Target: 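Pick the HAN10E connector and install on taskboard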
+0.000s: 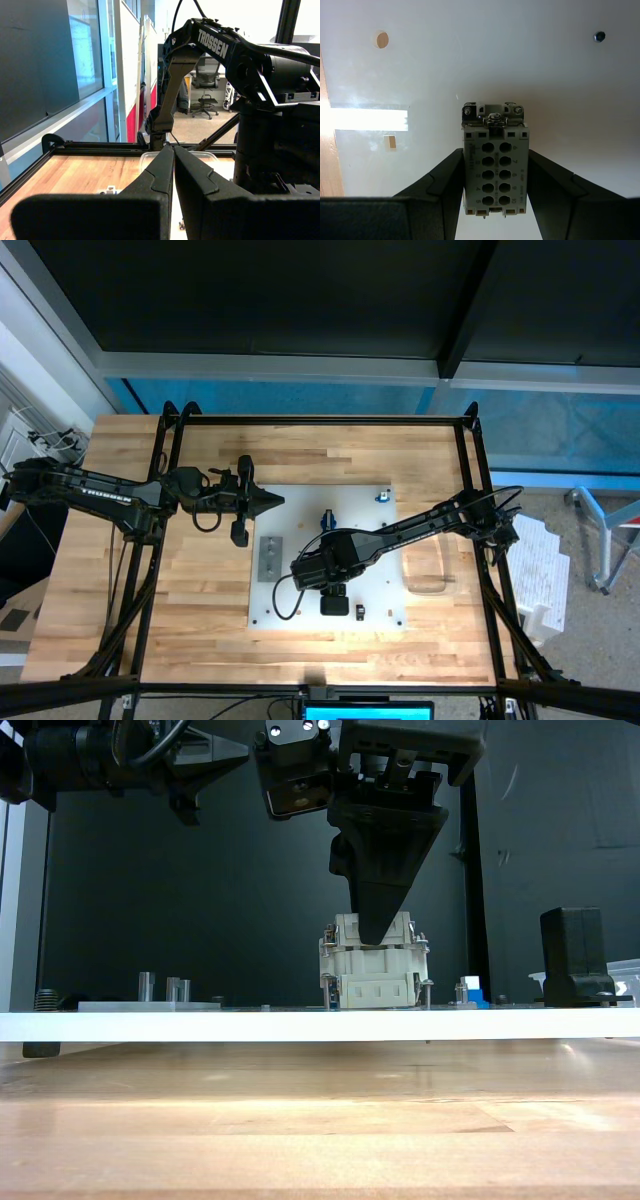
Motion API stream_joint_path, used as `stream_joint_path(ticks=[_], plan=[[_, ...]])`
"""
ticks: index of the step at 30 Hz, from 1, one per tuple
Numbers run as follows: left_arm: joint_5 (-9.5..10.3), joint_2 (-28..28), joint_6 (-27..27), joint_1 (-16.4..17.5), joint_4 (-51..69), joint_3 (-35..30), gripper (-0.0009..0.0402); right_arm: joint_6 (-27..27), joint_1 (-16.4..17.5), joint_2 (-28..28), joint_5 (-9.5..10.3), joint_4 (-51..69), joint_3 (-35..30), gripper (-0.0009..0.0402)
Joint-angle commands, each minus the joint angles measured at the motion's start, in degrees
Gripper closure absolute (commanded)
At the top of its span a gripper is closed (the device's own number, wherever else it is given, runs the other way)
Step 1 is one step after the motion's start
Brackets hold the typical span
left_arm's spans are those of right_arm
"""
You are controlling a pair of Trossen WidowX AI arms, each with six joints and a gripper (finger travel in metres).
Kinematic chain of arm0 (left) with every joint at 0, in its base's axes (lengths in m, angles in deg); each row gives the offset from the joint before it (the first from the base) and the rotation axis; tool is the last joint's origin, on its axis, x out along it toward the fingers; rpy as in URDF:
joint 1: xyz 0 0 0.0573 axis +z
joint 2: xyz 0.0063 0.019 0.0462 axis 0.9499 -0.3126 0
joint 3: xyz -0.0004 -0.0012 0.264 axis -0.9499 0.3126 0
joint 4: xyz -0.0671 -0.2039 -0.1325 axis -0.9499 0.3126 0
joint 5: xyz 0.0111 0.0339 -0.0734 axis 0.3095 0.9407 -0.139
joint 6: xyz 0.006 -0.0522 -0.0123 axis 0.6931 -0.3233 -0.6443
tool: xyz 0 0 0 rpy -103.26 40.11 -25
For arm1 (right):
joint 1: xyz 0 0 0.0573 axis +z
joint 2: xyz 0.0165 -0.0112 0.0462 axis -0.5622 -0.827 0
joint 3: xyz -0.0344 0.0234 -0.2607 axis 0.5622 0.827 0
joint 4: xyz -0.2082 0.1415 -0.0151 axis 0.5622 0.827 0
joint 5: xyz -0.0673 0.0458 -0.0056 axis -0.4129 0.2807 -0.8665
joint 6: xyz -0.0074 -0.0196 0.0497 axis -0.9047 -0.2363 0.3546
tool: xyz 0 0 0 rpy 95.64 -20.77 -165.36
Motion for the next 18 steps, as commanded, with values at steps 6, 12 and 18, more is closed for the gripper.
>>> stream_joint_path(ticks=[6, 12, 18], plan=[[-0.02, -0.02, 0.0, 0.02, 0.02, -0.02, 0.0392, 0.02, 0.0, -0.02, 0.07, 0.15, 0.15, 0.0368], [-0.02, -0.02, 0.0, 0.0, 0.02, -0.02, 0.0392, -0.04, 0.0, 0.66, 0.04, 0.13, 0.15, 0.035], [-0.02, -0.02, 0.0, 0.0, 0.04, -0.02, 0.0392, 0.07, -0.02, 1.33, 0.07, 0.17, 0.15, 0.0288]])
